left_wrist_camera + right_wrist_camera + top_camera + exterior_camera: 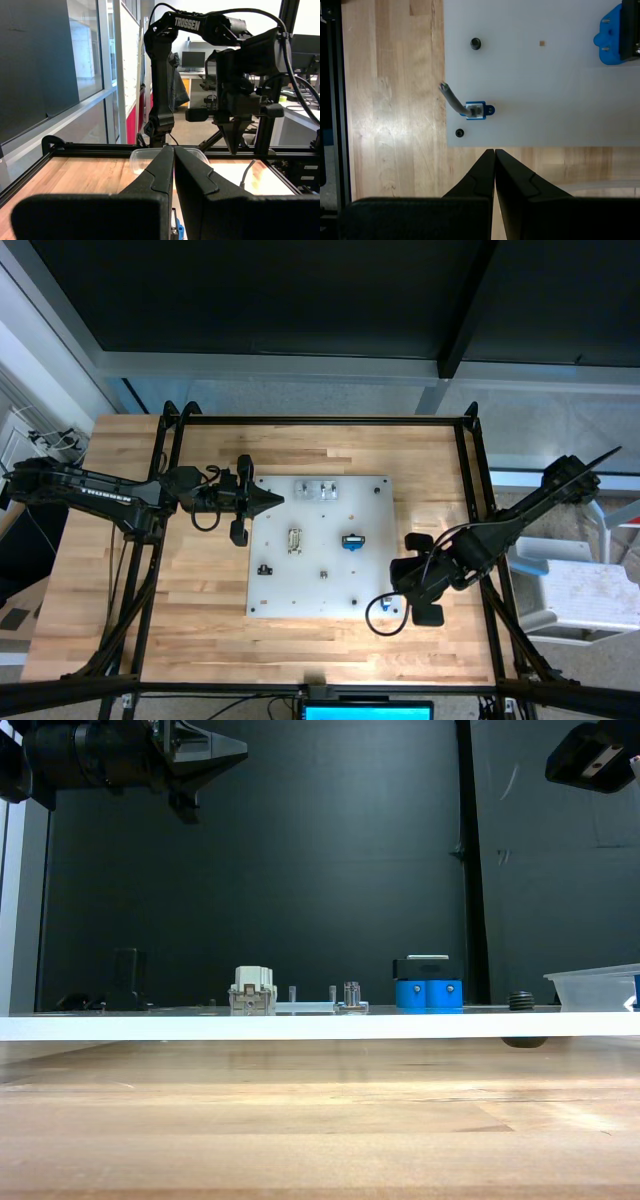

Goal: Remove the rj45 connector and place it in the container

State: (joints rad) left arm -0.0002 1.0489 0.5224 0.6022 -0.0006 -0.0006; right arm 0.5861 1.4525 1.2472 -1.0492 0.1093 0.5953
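rj45 (476, 110) is seated at the near-right corner of the board (545, 90); right pincer (494, 151) is held closed, raised just off that corner, likely staged for the pull; container (592, 985) is set off the board's right edge for a short drop; left pincer (173, 148) is parked closed, high over the board's left edge.

— What do we count here?
— We count two grippers, the left gripper (278, 500) and the right gripper (494, 151). We also count one white board (320, 590) and one clear tub (592, 984).
— We also find one beige plug (252, 990), one blue block (352, 541) and one small plug (476, 109).
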